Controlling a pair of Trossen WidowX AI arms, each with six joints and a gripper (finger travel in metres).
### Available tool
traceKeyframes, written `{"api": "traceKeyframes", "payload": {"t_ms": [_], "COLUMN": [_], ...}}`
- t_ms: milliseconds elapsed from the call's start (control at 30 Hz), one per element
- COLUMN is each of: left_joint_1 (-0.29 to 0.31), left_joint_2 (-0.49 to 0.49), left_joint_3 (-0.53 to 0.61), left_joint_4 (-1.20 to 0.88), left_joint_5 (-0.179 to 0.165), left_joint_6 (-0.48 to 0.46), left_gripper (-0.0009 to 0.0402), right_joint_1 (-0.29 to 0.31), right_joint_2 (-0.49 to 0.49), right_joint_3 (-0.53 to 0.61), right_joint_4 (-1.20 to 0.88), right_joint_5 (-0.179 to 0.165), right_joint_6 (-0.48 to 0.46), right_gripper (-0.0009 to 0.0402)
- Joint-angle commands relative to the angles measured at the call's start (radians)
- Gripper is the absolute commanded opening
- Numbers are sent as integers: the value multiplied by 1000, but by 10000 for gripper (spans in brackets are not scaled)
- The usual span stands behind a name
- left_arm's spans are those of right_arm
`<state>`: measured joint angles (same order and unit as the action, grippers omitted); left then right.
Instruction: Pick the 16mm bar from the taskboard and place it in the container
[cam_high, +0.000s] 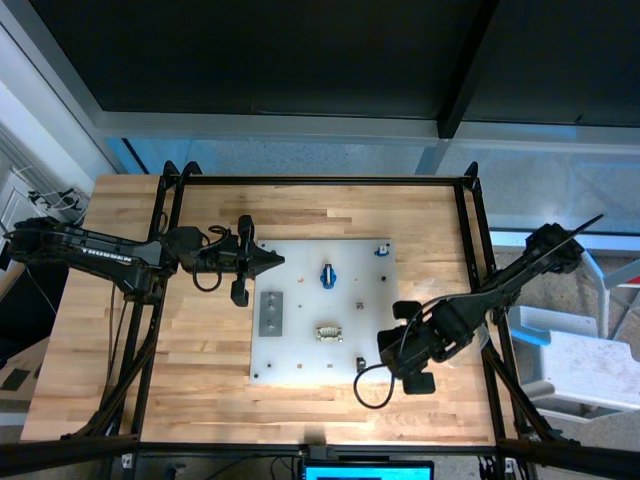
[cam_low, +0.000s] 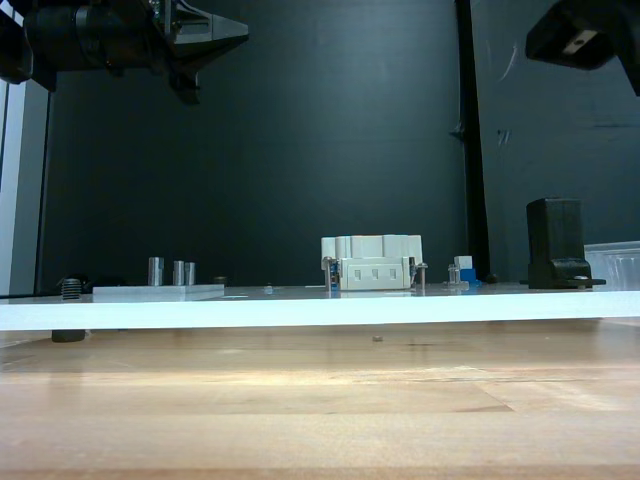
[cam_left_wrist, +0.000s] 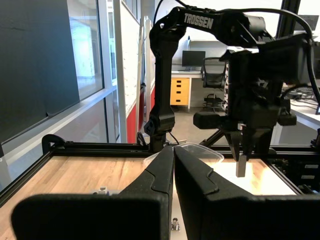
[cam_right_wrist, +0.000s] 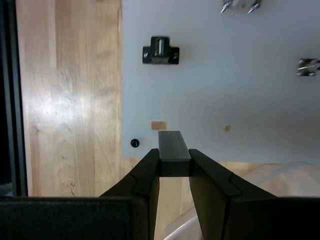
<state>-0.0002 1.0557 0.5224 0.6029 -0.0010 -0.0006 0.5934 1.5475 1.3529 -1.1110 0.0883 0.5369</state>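
While square dark bar (cam_right_wrist: 173, 144) in right hand (cam_right_wrist: 174, 159) above taskboard (cam_high: 300, 350), left hand (cam_high: 275, 260) opposite.

Dark bar held over the white taskboard's 4 o'clock edge

The squared dark bar (cam_right_wrist: 174, 145) stands upright, clamped in the right gripper (cam_right_wrist: 174, 161) above the flat taskboard (cam_high: 300, 285). The clear, round-cornered container (cam_left_wrist: 200, 150) lies on the desk just past that edge. The left gripper (cam_high: 275, 260), closed on nothing, hovers at 10 o'clock.

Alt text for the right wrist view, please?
Right end effector grips a dark rectangular bar above the white square taskboard's edge, near a clear plastic container. Left end effector, not shown here, hovers shut over its opposite edge.
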Motion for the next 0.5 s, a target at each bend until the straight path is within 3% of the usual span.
{"api": "traceKeyframes", "payload": {"t_ms": [33, 500], "left_joint_1": [0, 0], "left_joint_2": [0, 0], "left_joint_3": [0, 0], "left_joint_4": [0, 0], "left_joint_5": [0, 0], "left_joint_6": [0, 0], "left_gripper": [0, 0], "right_joint_1": [-9, -52], "right_joint_2": [-22, -69], "right_joint_3": [0, -27], "right_joint_4": [0, -32], "right_joint_5": [-1, 2], "right_joint_6": [-3, 16], "right_gripper": [29, 29]}}
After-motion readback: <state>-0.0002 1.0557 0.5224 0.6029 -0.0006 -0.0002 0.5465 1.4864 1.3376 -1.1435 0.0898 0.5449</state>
